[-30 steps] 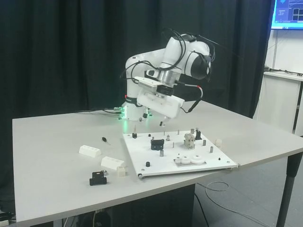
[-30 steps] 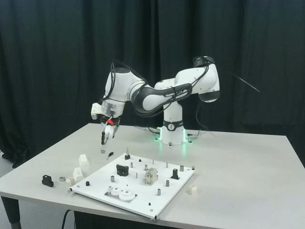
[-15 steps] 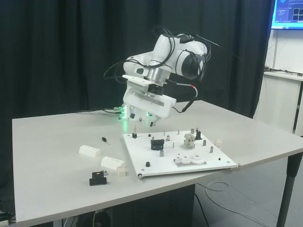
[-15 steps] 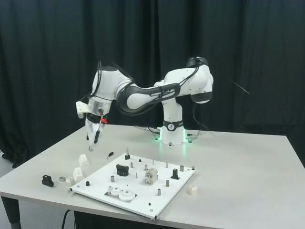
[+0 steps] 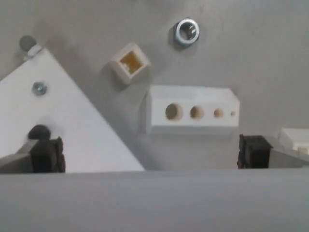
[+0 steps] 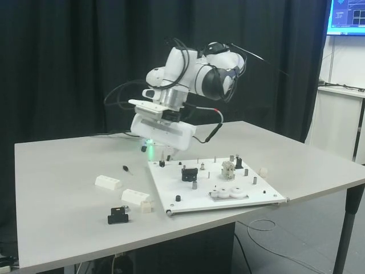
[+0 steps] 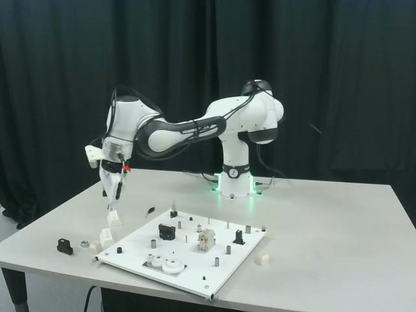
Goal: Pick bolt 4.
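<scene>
Above the grey table [image 7: 338, 221], beside the white board [image 5: 72, 125], the gripper [image 5: 149, 153] hangs with fingers spread wide, grasping nothing. Under it lies a white block with four holes [image 5: 193, 115]. Which piece is bolt 4, I cannot tell.

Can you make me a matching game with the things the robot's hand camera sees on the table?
Things:
1. white block
2. small hollow cube
3. metal nut
4. white board

What fits:
A. a lone ring lying flat on the grey table
B. has a row of four round holes, from big to small
C. open on top, with a square hole
D. a big flat plate with a black knob near its edge

Pairs: 1-B, 2-C, 3-A, 4-D
</scene>
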